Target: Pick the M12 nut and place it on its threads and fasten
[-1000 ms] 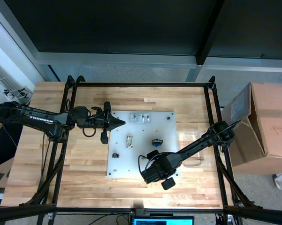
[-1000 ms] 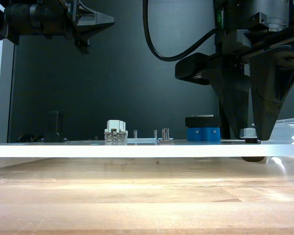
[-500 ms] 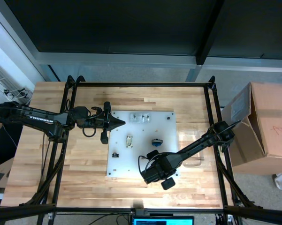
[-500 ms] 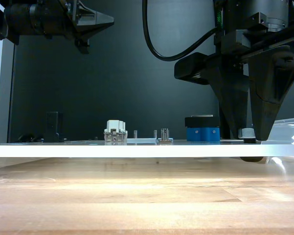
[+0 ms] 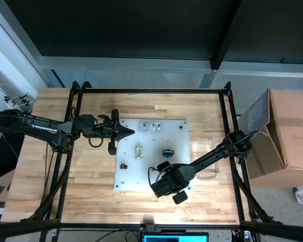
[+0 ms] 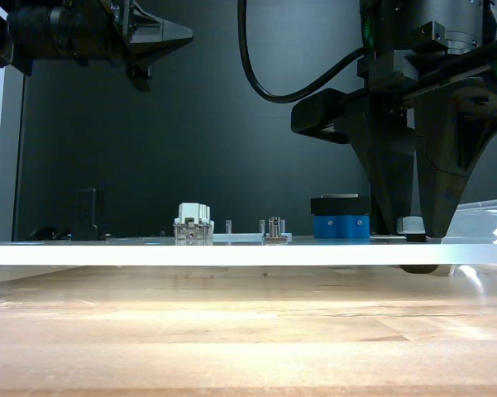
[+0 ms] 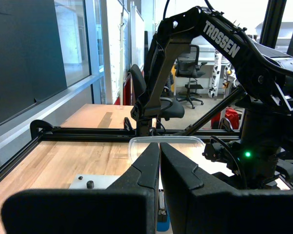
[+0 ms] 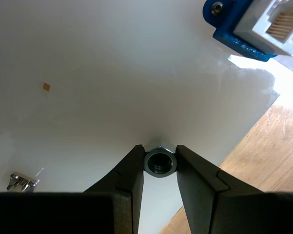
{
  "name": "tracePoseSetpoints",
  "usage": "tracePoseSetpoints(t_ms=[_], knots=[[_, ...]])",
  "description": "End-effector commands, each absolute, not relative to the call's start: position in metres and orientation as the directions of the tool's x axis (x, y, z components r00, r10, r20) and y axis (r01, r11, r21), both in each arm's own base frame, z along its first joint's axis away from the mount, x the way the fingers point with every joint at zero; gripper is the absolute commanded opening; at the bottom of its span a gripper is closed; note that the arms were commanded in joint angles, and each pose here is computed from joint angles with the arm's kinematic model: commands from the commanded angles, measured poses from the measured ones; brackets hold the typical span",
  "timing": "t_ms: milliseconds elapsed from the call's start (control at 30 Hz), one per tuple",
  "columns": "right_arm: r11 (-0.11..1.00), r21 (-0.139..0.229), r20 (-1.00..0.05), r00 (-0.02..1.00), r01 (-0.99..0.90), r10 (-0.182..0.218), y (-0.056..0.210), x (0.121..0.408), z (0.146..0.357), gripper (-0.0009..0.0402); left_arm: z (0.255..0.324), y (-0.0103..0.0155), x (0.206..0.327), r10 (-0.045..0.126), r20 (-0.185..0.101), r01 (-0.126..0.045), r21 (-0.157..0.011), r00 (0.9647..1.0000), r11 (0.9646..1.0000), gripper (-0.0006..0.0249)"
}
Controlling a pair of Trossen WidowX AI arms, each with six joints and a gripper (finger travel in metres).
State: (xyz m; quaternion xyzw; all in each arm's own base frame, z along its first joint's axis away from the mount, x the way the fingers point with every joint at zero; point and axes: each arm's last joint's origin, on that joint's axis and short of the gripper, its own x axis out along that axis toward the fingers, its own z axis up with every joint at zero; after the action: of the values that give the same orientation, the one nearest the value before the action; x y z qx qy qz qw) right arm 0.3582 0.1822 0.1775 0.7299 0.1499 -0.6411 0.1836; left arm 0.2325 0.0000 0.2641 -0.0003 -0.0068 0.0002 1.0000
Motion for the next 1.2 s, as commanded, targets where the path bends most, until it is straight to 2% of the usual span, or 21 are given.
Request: tracePoseSetpoints(t_ms=[33, 233, 400, 633, 767, 833, 900, 933, 1000, 1100, 1200], knots=[[-0.886, 0.051, -0.994, 0.11, 0.461, 0.0, 0.183, 0.357, 0.178, 0.0081, 0.2641, 0.0, 0.233, 0.0, 0.014, 0.0, 0.0, 0.9999, 1.0, 0.0], [-0.886, 0.052, -0.994, 0.114, 0.46, 0.001, 0.183, 0.357, 0.178, 0.0146, 0.2641, 0.0001, 0.233, 0.001, 0.014, -0.001, 0.0, 0.9999, 1.0, 0.0], [-0.887, 0.051, -0.992, 0.126, 0.46, 0.008, 0.183, 0.358, 0.181, 0.0184, 0.2641, 0.0, 0.233, 0.0, 0.014, 0.0, 0.0, 0.9999, 1.0, 0.0], [-0.875, 0.056, -0.984, 0.174, 0.481, 0.033, 0.182, 0.354, 0.202, 0.021, 0.264, 0.0, 0.233, 0.0, 0.013, 0.0, 0.0, 0.9999, 1.0, 0.0], [-0.787, 0.085, -0.983, 0.182, 0.611, 0.036, 0.178, 0.346, 0.218, 0.0214, 0.264, 0.0, 0.233, 0.0, 0.013, 0.0, 0.0, 0.9999, 1.0, 0.0], [-0.686, 0.105, -0.986, 0.163, 0.72, 0.019, 0.174, 0.34, 0.226, 0.0212, 0.2641, 0.0, 0.233, 0.0, 0.014, 0.0, 0.0, 0.9999, 1.0, 0.0], [-0.564, 0.138, -0.989, 0.147, 0.815, -0.028, 0.17, 0.334, 0.231, 0.0212, 0.2641, 0.0001, 0.233, 0.001, 0.014, -0.001, 0.0, 0.9999, 1.0, 0.0], [-0.481, 0.156, -0.987, 0.148, 0.863, -0.054, 0.168, 0.333, 0.233, 0.0213, 0.2641, 0.0, 0.233, 0.0, 0.014, 0.0, 0.0, 0.9999, 1.0, 0.0], [-0.296, 0.167, -0.986, 0.15, 0.941, -0.078, 0.166, 0.331, 0.234, 0.0213, 0.264, 0.0, 0.233, 0.0, 0.013, 0.0, 0.0, 0.9999, 1.0, 0.0], [0.047, 0.147, -0.986, 0.151, 0.988, -0.077, 0.167, 0.332, 0.234, 0.0213, 0.264, 0.0, 0.233, 0.0, 0.013, 0.0, 0.0, 0.9999, 1.0, 0.0], [0.394, 0.112, -0.985, 0.154, 0.912, -0.076, 0.167, 0.332, 0.234, 0.0212, 0.2641, 0.0, 0.233, 0.0, 0.014, 0.0, 0.0, 0.9999, 1.0, 0.0]])
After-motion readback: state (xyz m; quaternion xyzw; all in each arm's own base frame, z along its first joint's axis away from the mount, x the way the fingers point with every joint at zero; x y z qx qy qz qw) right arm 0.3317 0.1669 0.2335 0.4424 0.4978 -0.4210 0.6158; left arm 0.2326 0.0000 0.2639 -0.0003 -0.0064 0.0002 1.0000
